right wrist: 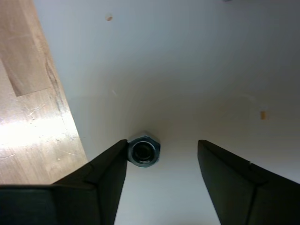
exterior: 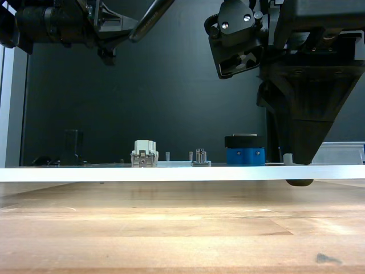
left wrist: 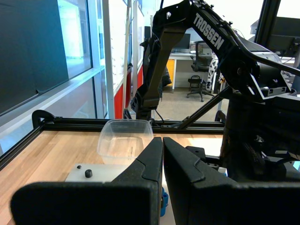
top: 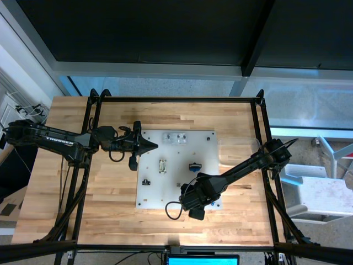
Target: Unfasten the M12 fastener and place in the container
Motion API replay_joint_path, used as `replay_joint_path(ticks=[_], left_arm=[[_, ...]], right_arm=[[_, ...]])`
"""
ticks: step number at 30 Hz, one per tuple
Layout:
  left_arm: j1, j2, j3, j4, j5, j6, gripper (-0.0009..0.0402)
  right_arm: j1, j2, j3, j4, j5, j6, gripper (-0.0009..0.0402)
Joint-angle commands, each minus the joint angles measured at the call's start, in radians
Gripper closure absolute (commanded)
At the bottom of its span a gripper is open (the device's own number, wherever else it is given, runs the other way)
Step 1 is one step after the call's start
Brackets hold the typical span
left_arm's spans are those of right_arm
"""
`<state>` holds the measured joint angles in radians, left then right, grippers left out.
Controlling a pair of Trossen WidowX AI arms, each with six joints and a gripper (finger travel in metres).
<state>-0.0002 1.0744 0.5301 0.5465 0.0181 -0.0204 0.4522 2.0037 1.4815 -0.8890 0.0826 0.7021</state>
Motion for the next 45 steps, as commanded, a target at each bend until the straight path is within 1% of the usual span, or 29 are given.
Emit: replay_joint_path(ticks=[1, 9, 12, 14, 18, 19, 21, 23, 25, 27, 31, 38, 43, 45], left_arm=[[0.0, 0.0, 0.0, 0.001, 0.0, 0.0, 0.0393], [0.0, 0.0, 0.0, 0.0, 0.0, 0.0, 0.0393], [0.0, 0.0, 0.0, 0.0, 0.0, 0.0, 0.0393], [0.0, 0.0, 0.0, 0.0, 0.0, 0.0, 0.0393], [0.0, 0.0, 0.0, 0.001, 0.0, 0.0, 0.0393], [0.0, 0.0, 0.0, 0.001, 0.0, 0.0, 0.0393], [0.0, 0.0, 0.0, 0.001, 0.0, 0.0, 0.0393], [0.0, 0.0, 0.0, 0.0, 0.0, 0.0, 0.0393], [0.0, 0.0, 0.0, 0.001, 0.0, 0.0, 0.0393], [0.0, 0.0, 0.0, 0.0, 0.0, 0.0, 0.0393], [0.0, 0.0, 0.0, 0.0, 0.0, 0.0, 0.0393], [0.0, 0.0, 0.0, 0.0, 0.0, 0.0, 0.0393], [0.0, 0.0, 0.0, 0.001, 0.0, 0.0, 0.0393], [0.0, 0.0, 0.0, 0.0, 0.0, 0.0, 0.0393]], right_arm=[[-0.002, 0.001, 0.0, -0.005, 0.005, -0.003, 0.0235], [-0.003, 0.001, 0.0, -0.002, 0.004, -0.005, 0.0316], [-0.003, 0.001, 0.0, 0.003, 0.002, -0.021, 0.0344], [-0.003, 0.001, 0.0, 0.012, -0.006, -0.041, 0.036], [-0.003, 0.001, 0.0, 0.026, -0.01, -0.096, 0.0388], [-0.003, 0.001, 0.0, 0.027, -0.02, -0.12, 0.0394], [-0.003, 0.001, 0.0, 0.027, -0.039, -0.178, 0.0392], [-0.003, 0.001, 0.0, 0.028, -0.05, -0.253, 0.0388], [-0.003, 0.001, 0.0, 0.027, -0.05, -0.33, 0.0386], [-0.003, 0.001, 0.0, 0.028, -0.05, -0.428, 0.0385], [-0.003, 0.001, 0.0, 0.027, -0.05, -0.679, 0.0385], [-0.003, 0.001, 0.0, 0.029, -0.05, -1.166, 0.0385], [-0.003, 0.001, 0.0, 0.028, -0.05, -1.414, 0.0385], [-0.003, 0.001, 0.0, 0.027, -0.049, -1.491, 0.0385]])
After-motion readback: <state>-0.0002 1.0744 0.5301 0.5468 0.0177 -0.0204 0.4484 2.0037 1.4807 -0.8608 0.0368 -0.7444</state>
